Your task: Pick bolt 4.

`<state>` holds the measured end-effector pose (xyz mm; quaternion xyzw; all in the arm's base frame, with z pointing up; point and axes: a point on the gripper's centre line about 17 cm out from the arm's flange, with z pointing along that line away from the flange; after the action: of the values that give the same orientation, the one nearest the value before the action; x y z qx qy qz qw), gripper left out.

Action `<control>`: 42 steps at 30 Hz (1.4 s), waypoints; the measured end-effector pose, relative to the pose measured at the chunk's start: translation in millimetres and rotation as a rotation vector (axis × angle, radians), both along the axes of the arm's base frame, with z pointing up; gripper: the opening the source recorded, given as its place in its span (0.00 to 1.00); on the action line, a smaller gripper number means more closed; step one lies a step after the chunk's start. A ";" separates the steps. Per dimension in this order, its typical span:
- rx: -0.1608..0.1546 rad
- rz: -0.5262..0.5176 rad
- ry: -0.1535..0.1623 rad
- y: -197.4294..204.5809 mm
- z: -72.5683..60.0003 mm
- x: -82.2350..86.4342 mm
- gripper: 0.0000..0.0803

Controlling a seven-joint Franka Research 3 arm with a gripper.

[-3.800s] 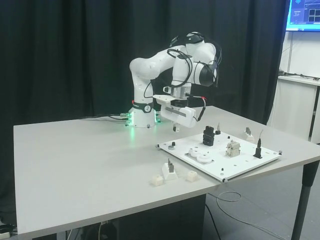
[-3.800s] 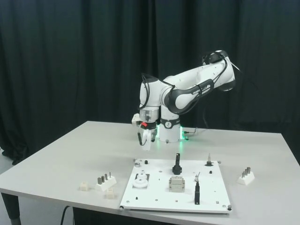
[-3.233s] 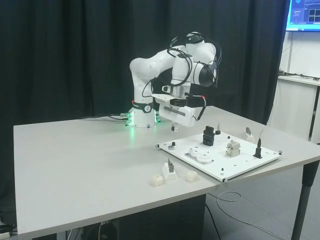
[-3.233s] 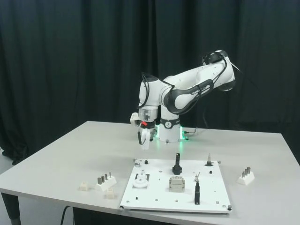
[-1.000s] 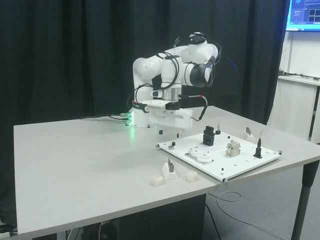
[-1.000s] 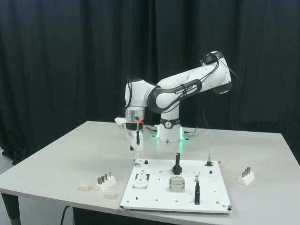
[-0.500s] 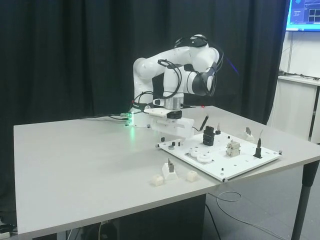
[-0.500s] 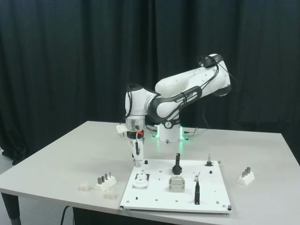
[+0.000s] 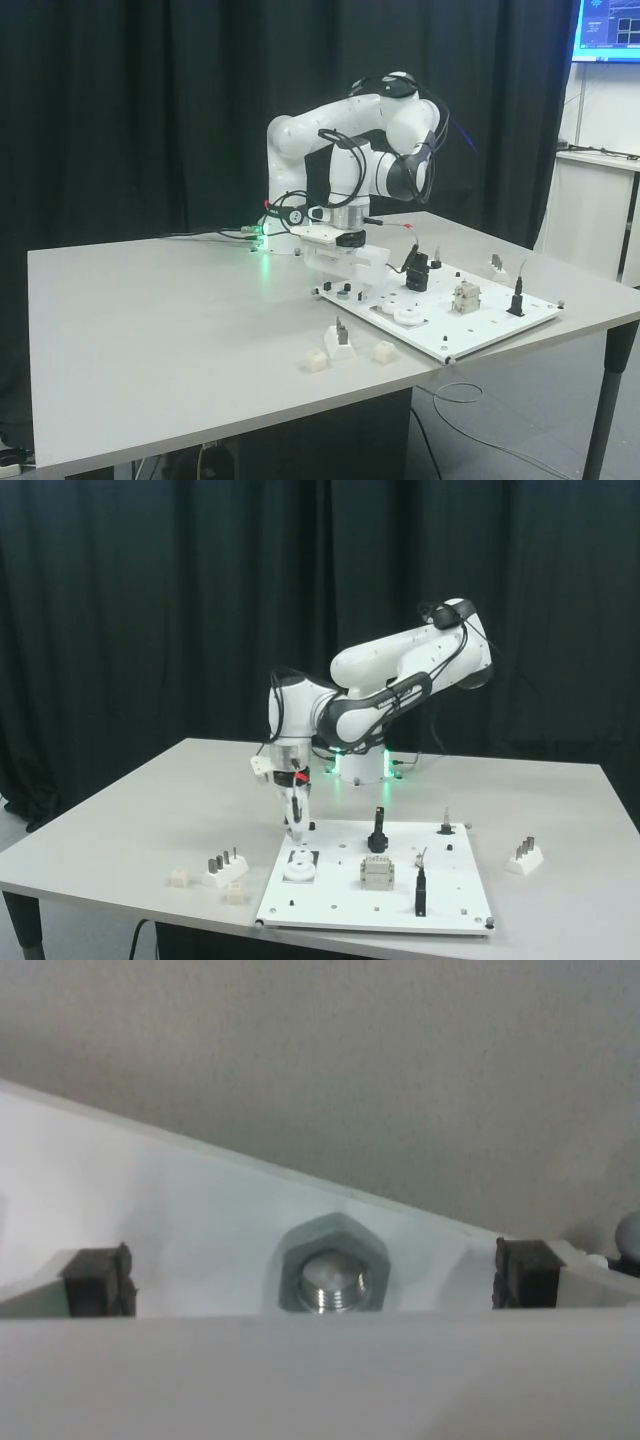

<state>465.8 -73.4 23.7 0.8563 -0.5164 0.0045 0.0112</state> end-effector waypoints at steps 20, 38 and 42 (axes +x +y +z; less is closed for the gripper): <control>0.004 0.005 0.012 3.7 -7.0 -3.2 1.00; 0.012 0.001 0.003 5.8 -7.3 -0.9 0.28; 0.013 0.000 0.002 5.9 -7.1 -0.7 0.28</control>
<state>465.2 -67.5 16.6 0.8564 -0.5162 0.0006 0.0063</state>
